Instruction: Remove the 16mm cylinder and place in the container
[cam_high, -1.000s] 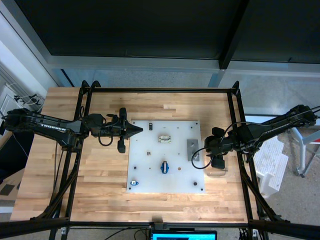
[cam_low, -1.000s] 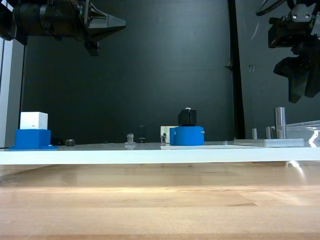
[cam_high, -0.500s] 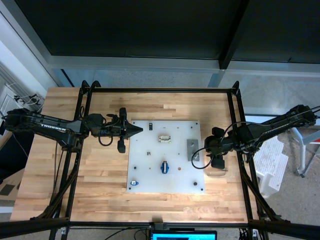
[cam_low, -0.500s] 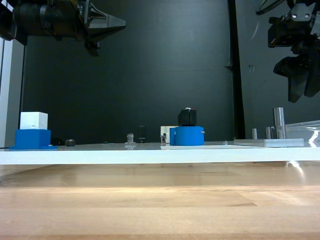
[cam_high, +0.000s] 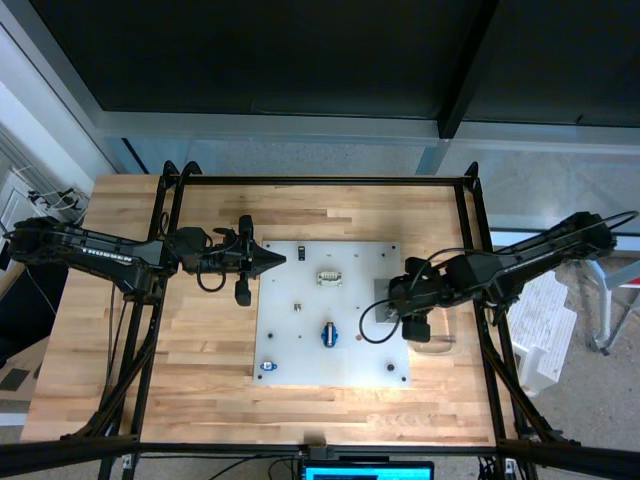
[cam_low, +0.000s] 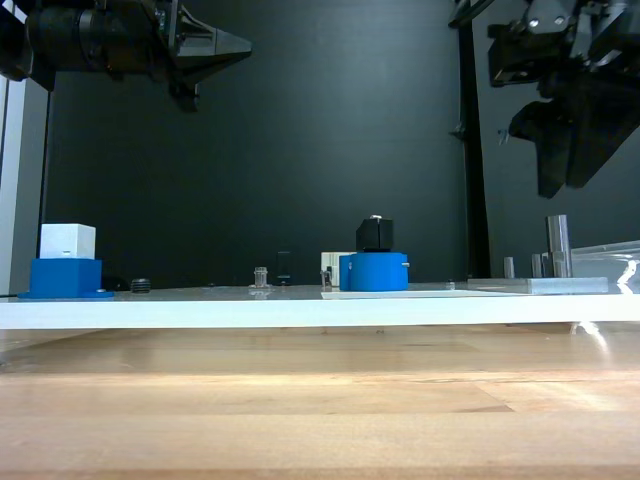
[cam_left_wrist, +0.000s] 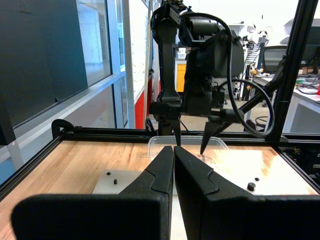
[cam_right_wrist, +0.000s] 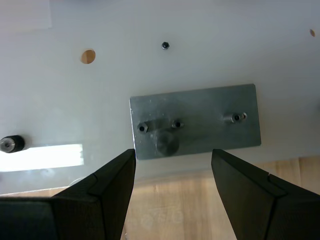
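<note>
The 16mm cylinder (cam_low: 558, 245) is a short silver rod standing upright in the grey metal block (cam_right_wrist: 200, 120) at the white board's right side. The right wrist view shows the 16mm cylinder (cam_right_wrist: 167, 142) end-on, just ahead of the gap between the fingers. My right gripper (cam_right_wrist: 173, 152) hangs open above it with nothing held; the low view shows the right gripper (cam_low: 562, 185) well above the rod's top. The container (cam_high: 437, 338), a clear tub, sits on the table just right of the board. My left gripper (cam_high: 280, 259) is shut and hovers high over the board's left edge.
The white board (cam_high: 300, 340) carries a blue connector (cam_high: 328, 335), a beige connector (cam_high: 329, 276), a small blue-and-white part (cam_low: 65, 265) near its front left corner and a few small studs. Black frame rails (cam_high: 320, 181) border the table.
My right arm has swung left, from over the container to over the grey block, and now sits above the cylinder. The left arm has not moved.
</note>
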